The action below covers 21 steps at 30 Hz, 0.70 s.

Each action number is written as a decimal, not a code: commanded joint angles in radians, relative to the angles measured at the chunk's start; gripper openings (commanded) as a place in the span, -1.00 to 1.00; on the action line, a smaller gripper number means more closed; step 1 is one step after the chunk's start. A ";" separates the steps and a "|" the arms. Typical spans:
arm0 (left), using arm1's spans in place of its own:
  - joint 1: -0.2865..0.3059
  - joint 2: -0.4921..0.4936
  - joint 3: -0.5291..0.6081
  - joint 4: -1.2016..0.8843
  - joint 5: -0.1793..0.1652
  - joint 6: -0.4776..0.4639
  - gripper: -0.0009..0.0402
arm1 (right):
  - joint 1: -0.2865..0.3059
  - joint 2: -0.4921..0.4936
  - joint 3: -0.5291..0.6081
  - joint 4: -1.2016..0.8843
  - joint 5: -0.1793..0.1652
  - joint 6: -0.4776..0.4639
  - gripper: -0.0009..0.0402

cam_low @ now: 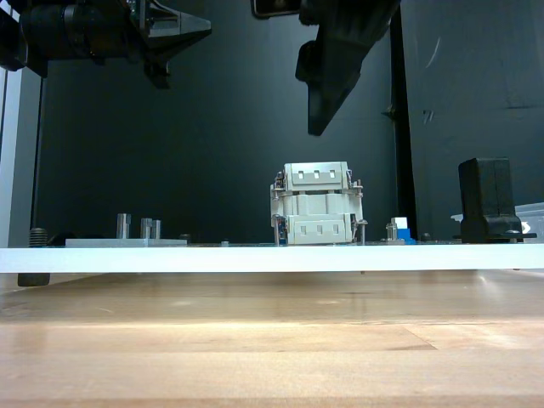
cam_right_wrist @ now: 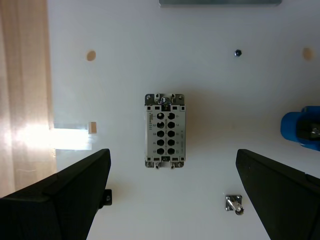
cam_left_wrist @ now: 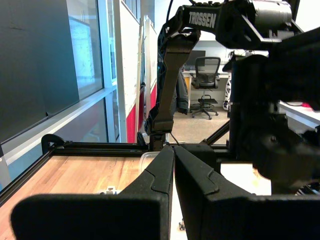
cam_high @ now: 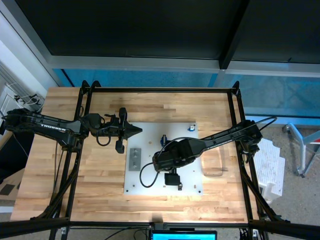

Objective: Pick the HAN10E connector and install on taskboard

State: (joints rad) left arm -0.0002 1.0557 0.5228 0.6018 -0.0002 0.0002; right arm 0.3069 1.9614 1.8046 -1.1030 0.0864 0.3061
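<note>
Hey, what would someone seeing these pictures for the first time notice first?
The beige-grey HAN10E connector stands on the white taskboard, its two rows of pin holes facing up. The right gripper hangs directly above it, fingers wide open and clear of it. The left gripper, shut, hovers over the board's far left corner.

White "TROSSEN" is showing on the right arm (cam_left_wrist: 202, 19), behind the right tool (cam_high: 173, 180); the same word is running along the left arm (cam_high: 50, 127), behind the left tool (cam_high: 139, 130).
</note>
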 commanded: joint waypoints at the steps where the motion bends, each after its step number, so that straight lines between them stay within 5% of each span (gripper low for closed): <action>1: 0.000 0.000 0.000 0.000 0.000 0.000 -0.95 | -0.011 -0.047 -0.015 0.002 0.003 -0.005 0.76; 10: 0.000 0.000 0.000 0.000 0.000 0.000 -0.95 | -0.091 -0.276 -0.219 0.104 0.037 -0.100 0.76; 21: 0.000 0.000 0.000 0.000 0.000 0.000 -0.95 | -0.213 -0.571 -0.491 0.356 0.021 -0.215 0.52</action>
State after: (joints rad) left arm -0.0002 1.0557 0.5228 0.6018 -0.0002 0.0002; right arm 0.1081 1.4185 1.3422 -0.7807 0.1177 0.1020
